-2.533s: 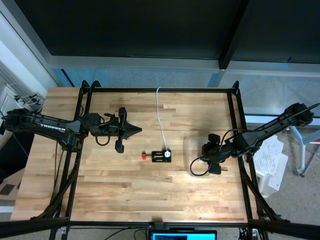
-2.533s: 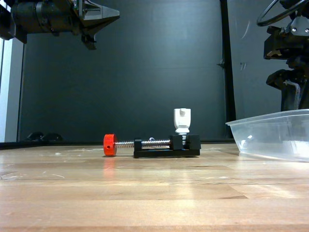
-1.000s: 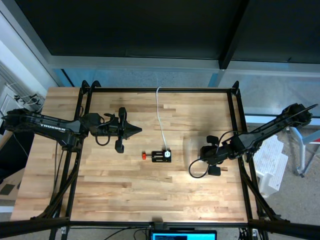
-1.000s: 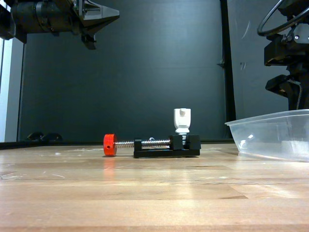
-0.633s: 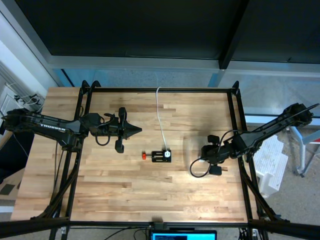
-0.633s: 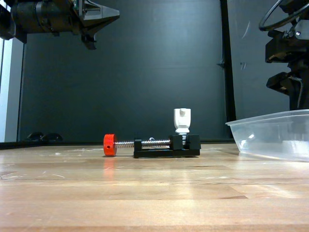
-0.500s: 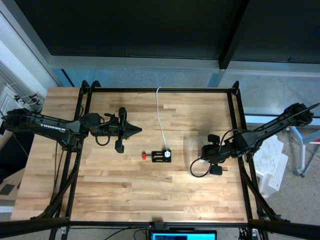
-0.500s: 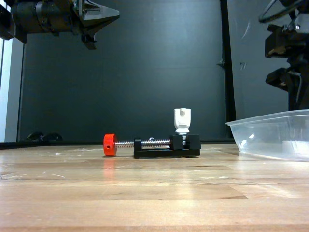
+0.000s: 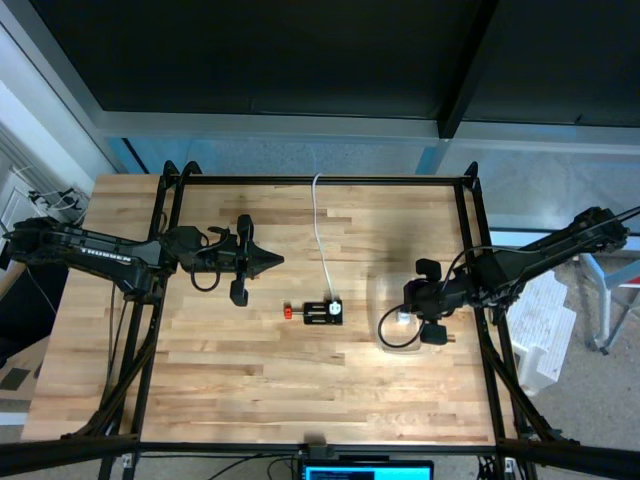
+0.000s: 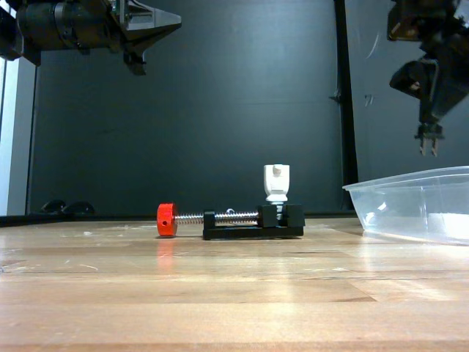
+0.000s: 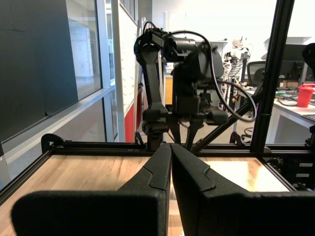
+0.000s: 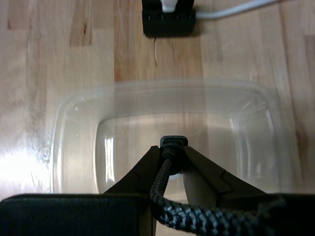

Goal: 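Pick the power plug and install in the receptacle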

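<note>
Right wrist view: I see the right gripper pinched tight on the tiny black power plug, held above the clear plastic tray. The small white square receptacle sits in its black vise mid-table. The left gripper hangs high, fingers together and empty. The left arm reads TROSSEN.

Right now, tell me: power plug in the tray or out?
Out: right gripper holds the power plug above the tray rim; left gripper hangs high, far left.
</note>
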Available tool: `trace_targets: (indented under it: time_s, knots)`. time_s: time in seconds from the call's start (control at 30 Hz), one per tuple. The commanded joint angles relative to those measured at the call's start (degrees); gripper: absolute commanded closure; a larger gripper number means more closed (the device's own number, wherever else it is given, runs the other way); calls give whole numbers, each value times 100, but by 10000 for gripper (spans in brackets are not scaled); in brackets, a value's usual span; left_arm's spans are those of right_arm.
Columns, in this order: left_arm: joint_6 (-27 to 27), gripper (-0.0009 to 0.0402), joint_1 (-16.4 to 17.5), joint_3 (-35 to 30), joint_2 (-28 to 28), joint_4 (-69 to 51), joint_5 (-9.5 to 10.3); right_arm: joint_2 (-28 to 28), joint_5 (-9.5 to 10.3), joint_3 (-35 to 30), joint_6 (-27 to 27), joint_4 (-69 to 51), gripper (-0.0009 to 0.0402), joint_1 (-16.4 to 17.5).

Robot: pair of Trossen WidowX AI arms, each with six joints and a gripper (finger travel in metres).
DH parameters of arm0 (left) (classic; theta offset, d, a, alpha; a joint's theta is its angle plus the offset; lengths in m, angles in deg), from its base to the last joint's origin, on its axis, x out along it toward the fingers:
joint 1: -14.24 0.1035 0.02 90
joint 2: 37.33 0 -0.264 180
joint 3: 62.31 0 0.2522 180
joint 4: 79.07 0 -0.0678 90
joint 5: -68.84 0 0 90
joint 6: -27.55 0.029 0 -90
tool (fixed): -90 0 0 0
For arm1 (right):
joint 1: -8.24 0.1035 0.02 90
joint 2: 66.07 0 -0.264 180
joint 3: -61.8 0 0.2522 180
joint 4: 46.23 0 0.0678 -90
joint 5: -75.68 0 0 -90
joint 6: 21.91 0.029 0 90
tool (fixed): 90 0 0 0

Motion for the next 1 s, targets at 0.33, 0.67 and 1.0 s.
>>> trace_targets:
  time_s: [0.33, 0.67, 1.0]
  knots:
    - [2, 393, 0, 0, 0, 0, -2, -131, 212, -238, -251, -70, 393, -313]
    - [0, 393, 2, 0, 0, 0, -2, -975, 577, -960, -426, -59, 393, -717]
    - [0, 393, 0, 0, 0, 0, -2, -1974, 553, -1766, -599, -7, 393, -905]
